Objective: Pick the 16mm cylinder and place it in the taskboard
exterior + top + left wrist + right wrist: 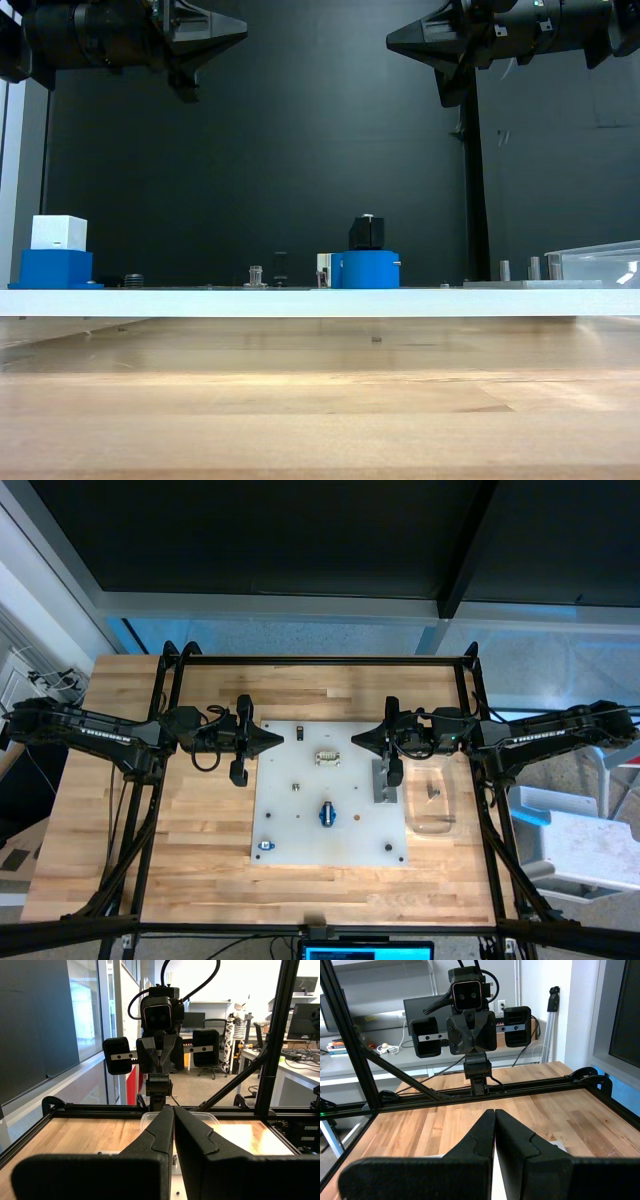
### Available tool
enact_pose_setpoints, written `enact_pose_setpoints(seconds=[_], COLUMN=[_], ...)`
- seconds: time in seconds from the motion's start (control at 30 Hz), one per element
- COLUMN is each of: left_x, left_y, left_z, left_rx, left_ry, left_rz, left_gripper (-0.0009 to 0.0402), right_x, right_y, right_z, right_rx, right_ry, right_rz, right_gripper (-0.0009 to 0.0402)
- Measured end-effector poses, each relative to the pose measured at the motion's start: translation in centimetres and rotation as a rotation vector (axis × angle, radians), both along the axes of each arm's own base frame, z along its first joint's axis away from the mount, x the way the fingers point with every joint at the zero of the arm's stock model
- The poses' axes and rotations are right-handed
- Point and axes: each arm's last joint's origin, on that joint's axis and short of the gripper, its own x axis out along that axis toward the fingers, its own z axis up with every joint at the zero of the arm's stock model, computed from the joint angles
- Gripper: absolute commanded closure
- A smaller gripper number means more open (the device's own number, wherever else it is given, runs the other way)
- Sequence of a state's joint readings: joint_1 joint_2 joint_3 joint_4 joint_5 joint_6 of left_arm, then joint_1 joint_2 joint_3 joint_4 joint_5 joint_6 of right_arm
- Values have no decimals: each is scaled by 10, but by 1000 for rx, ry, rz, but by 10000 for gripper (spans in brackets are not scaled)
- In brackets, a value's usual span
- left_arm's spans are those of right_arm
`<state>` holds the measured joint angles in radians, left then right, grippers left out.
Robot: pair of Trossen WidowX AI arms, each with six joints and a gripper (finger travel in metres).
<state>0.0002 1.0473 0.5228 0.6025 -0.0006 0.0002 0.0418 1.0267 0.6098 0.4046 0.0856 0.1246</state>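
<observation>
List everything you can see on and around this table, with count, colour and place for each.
table: one, light wood, under everything
taskboard: one, white, table centre
blue fitting: one, blue, black top, mid-board
grey block: one, grey, board's right side
blue-and-white part: one, board's near left corner
clear tray: one, see-through, right of the board
small grey pegs: about two, inside the tray
black frame: one, around the table
left gripper: black, shut, raised over the board's far left
right gripper: black, shut, raised over the board's far middle, facing the left one
</observation>
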Motion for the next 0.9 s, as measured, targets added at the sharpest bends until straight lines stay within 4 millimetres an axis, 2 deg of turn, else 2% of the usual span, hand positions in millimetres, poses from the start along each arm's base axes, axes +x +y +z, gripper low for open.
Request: enact_pose_setpoints(seconds=[0.63, 0.9], left_x=[0, 0], left_y=[0, 0], left_z=[0, 0], left_rx=[0, 0], left_ry=[0, 0], left_rz=[-1, 0], left_gripper=[393, 393], right_x=[0, 0], right_y=[0, -1], right_z=[0, 8], right_rx=[6, 45], right_ry=[-1, 216], right_rz=[0, -35], right_gripper=[393, 393])
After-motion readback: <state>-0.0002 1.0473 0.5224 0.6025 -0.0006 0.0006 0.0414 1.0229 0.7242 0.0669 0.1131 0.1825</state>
